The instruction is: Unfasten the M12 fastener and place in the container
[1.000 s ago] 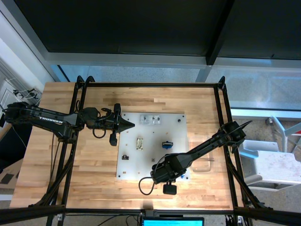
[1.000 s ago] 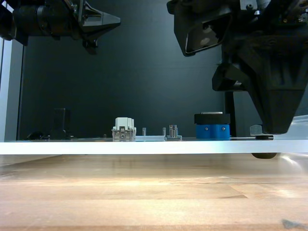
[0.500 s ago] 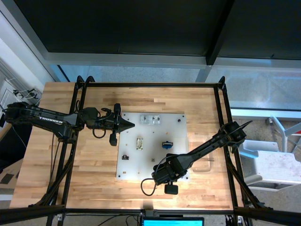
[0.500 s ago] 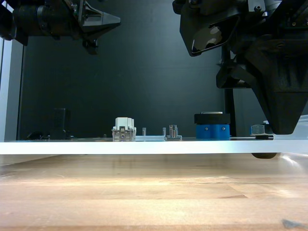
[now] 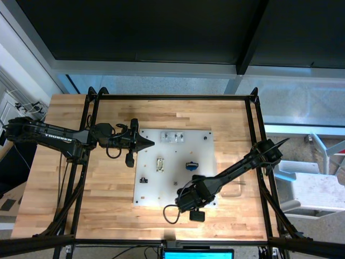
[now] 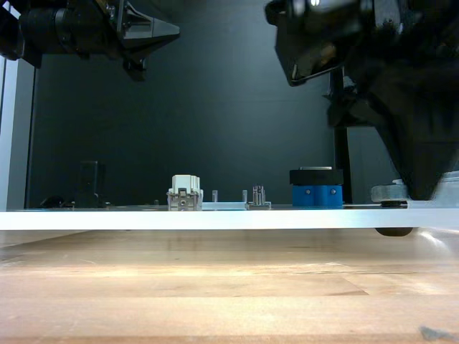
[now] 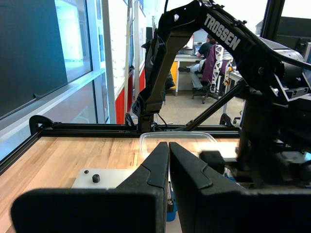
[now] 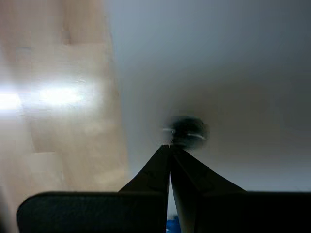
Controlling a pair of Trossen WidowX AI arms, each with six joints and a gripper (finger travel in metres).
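The small silver M12 nut (image 6: 387, 192) sits just above the white board (image 5: 161, 194) near its right near edge, apparently on top of its stud. My right gripper (image 6: 419, 192) stands right beside it, pointing down, its image smeared. In the right wrist view the gripper (image 8: 170, 145) is shut with its tips pressed together, and the dark round fastener (image 8: 187, 130) lies just past them, not between them. In the high view the right gripper (image 5: 200, 200) hides the nut. The clear container (image 5: 234, 186) lies right of the board and looks bare.
My left gripper (image 5: 148, 143) is parked shut above the board's far left edge, also in the left wrist view (image 7: 168, 145). On the board stand a blue-and-black piece (image 6: 315, 195) and a white connector (image 6: 184, 195). A black frame (image 5: 253, 108) rings the table.
My right gripper has shifted slightly rightward in the low view, uncovering more of the nut on its left. The left arm has not moved.
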